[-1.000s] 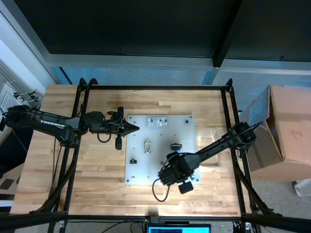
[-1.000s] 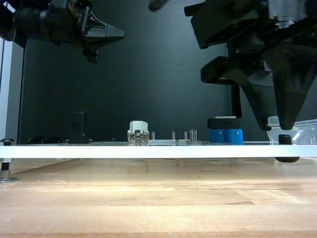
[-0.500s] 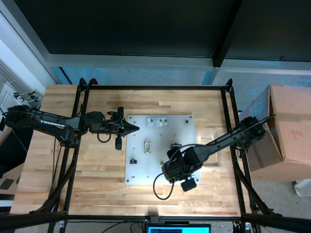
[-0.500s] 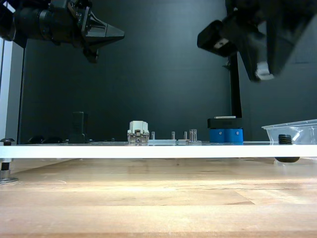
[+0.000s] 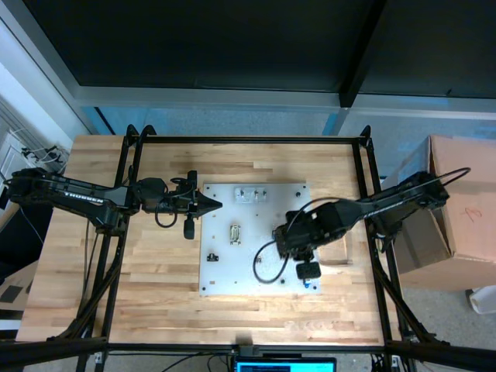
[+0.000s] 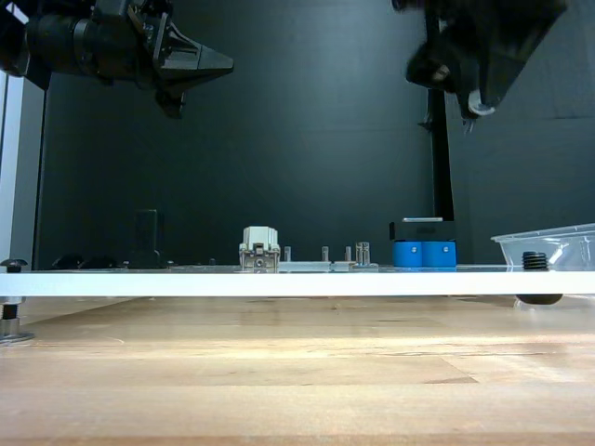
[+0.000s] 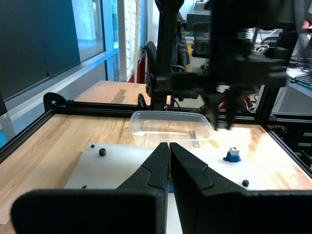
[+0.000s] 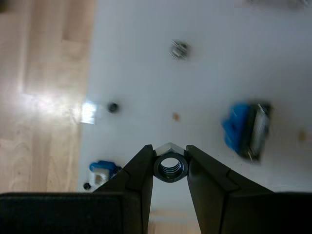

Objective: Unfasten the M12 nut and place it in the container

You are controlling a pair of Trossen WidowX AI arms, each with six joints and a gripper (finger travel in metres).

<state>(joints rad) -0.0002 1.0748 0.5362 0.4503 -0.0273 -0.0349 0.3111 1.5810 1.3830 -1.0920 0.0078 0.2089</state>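
Butcher-block table [image 5: 155, 294], white board [image 5: 225, 271] in the middle, dark wall behind.

Right gripper [image 8: 169, 152] is clamped on the M12 nut [image 8: 170, 167]. The nut is pinched between the two fingertips, with its threaded bore facing the wrist cam. From above I read that gripper [image 5: 294, 246] over the board, roughly 3 o'clock from board centre. The low view puts it [image 6: 479, 100] high up, well apart from the board surface.

So the nut is held in the air over the board, off its stud and clear of the container.

The stud [image 6: 533, 261] is bare with its ribs showing, down by the board's 4 to 5 o'clock corner. The clear container [image 5: 345, 260] sits on the table just beside the board's 3 o'clock edge.

Left gripper [image 5: 218, 205] hovers at the board's 10 o'clock edge, nose aimed toward 3 o'clock, and sits high in the low view [image 6: 228, 63]. Its fingers [image 7: 187, 168] are pressed together on nothing.
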